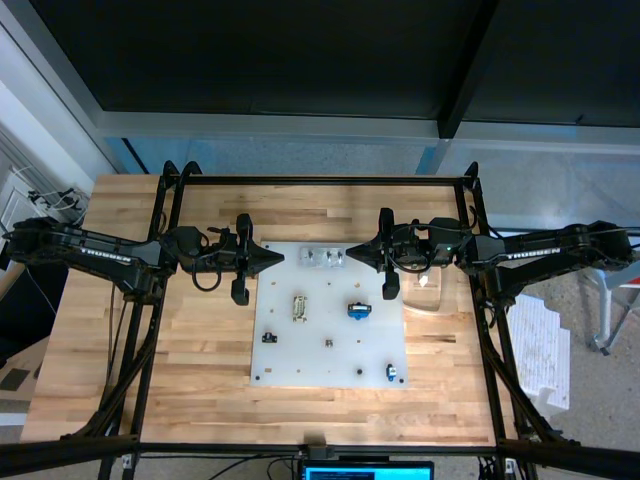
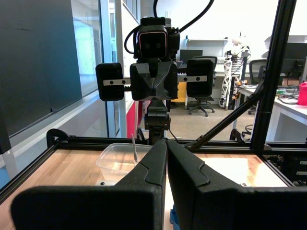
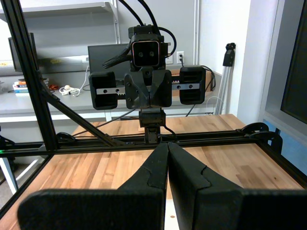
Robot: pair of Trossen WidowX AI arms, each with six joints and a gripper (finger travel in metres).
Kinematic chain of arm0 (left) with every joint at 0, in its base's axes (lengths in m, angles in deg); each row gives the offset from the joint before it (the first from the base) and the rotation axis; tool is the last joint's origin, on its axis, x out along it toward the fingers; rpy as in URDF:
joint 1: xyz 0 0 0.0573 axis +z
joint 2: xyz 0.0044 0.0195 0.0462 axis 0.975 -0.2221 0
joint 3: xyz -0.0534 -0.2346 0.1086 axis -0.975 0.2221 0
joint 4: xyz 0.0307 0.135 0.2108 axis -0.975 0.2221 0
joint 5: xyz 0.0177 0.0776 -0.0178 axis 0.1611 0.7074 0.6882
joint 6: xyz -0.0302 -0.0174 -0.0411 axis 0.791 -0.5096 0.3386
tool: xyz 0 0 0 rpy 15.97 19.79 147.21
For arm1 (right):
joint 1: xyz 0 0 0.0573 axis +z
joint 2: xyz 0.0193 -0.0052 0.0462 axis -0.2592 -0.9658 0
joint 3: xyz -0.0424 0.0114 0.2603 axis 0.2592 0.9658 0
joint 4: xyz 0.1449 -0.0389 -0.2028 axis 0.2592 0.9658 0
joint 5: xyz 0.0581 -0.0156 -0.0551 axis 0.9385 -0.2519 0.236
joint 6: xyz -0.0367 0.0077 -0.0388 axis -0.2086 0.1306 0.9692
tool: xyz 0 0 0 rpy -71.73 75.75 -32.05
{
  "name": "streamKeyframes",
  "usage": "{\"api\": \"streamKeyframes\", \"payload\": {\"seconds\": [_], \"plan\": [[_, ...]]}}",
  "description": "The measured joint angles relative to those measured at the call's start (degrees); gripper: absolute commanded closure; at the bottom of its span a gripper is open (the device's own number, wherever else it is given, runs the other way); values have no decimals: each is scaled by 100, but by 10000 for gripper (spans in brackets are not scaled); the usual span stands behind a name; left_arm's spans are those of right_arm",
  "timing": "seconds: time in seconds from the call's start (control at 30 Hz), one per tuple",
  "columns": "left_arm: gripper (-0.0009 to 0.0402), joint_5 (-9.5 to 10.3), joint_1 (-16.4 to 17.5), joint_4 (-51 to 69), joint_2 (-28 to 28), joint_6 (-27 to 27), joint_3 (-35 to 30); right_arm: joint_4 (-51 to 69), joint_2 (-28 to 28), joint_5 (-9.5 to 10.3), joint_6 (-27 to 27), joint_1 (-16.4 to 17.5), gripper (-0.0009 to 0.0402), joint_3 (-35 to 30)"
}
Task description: Pick the RJ45 connector and install on taskboard
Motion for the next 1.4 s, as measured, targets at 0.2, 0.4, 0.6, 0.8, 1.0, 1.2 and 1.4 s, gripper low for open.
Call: {"api": "streamKeyframes", "payload": {"seconds": [0.2, 0.4, 0.6, 0.8, 1.0, 1.2, 1.4], "plan": [[393, 0, 0, 0, -2, -2, -2, -2, 0, 2, -17, 0, 393, 0], [393, -2, 0, -2, -2, -2, 0, -4, -2, 17, -44, 2, 393, 0], [393, -2, 0, 0, -2, -2, 0, 326, 125, 107, -199, -2, 393, -136], [393, -2, 0, 0, -2, -2, 0, 1652, 398, 59, -186, -48, 393, -549], [393, -2, 0, 0, -2, -2, 0, 2920, 660, 61, -190, -258, 393, -848], [393, 0, 0, 0, 0, -2, -2, 4312, 933, 61, -188, -496, 393, -1161], [393, 0, 0, 0, -2, -2, -2, 5587, 1204, 61, -186, -577, 393, -1419]]}}
